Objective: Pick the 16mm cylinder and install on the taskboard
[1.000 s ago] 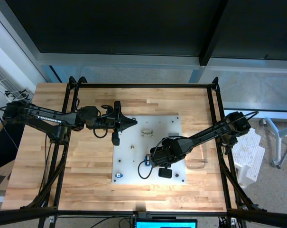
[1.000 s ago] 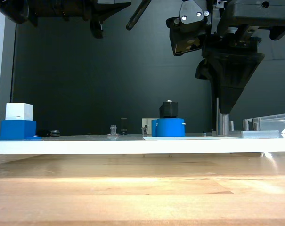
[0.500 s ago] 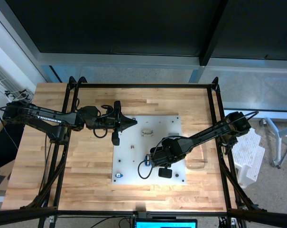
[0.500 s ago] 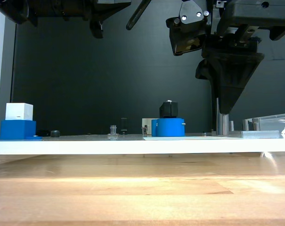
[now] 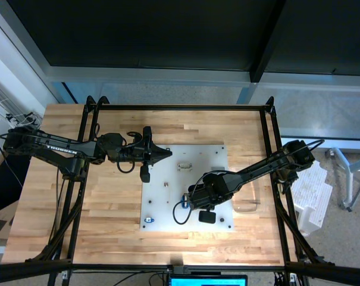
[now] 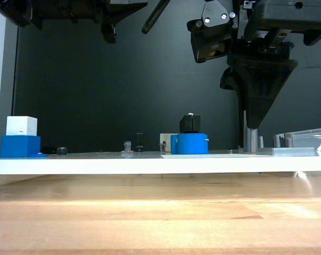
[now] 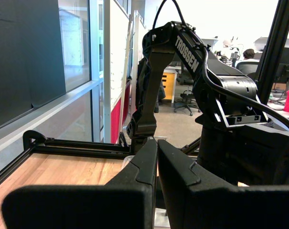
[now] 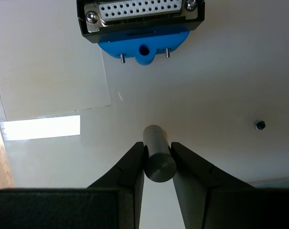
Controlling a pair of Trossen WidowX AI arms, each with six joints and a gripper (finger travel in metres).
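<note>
The white square plate with small holes, the taskboard (image 5: 204, 156), lies on the pale wooden surface (image 5: 108, 196). The right gripper (image 5: 193, 200) hangs over the taskboard just on the near side of its centre, pointing straight down at it. Its black fingers (image 8: 132, 162) are clamped on the 16mm cylinder (image 8: 158, 164), a short grey metal peg. The peg stands upright between them, and in the low view its lower end (image 6: 250, 141) reaches down to the taskboard's top face (image 6: 149, 163). Whether it sits in a hole there cannot be told. A blue plastic connector (image 8: 142, 48) carrying a black multi-pin socket is also mounted on the taskboard. The left gripper (image 5: 166, 153) hangs above the taskboard's far left corner, well clear of the plate, with its fingers (image 7: 144, 162) pressed together on nothing.
</note>
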